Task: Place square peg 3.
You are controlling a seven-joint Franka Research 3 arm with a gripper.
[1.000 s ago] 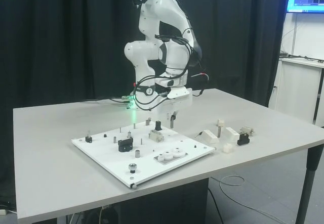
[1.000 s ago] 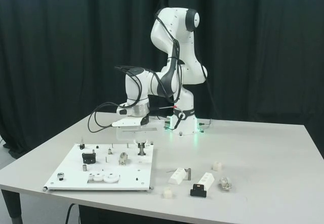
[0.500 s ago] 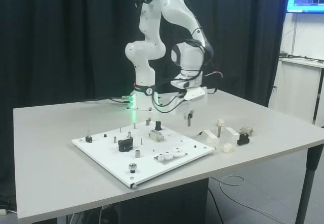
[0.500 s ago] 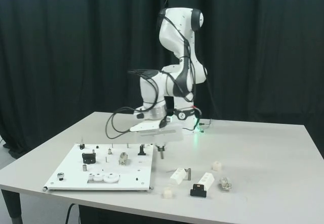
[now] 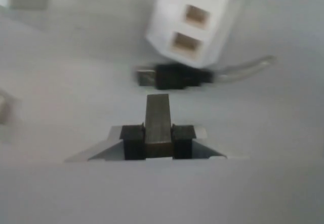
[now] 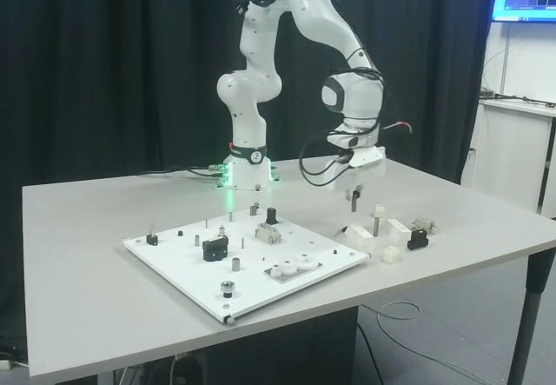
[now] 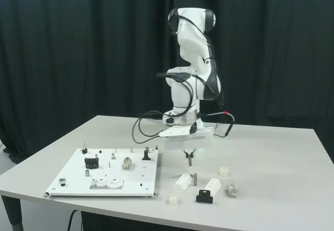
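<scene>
My gripper is shut on a grey square peg, which stands between the two black fingers. In the room views the gripper hangs above the table, just off the white board. The peg points down. Under it lies a white block with square holes. Another peg stands upright at that block.
A black plug with a thin cable lies by the white block. Near it are a second white block, a small white cube and a black connector. The board carries several small fixtures.
The arm has swung away from over the white board with the peg in its gripper, and now hangs over the loose parts beside the board.
</scene>
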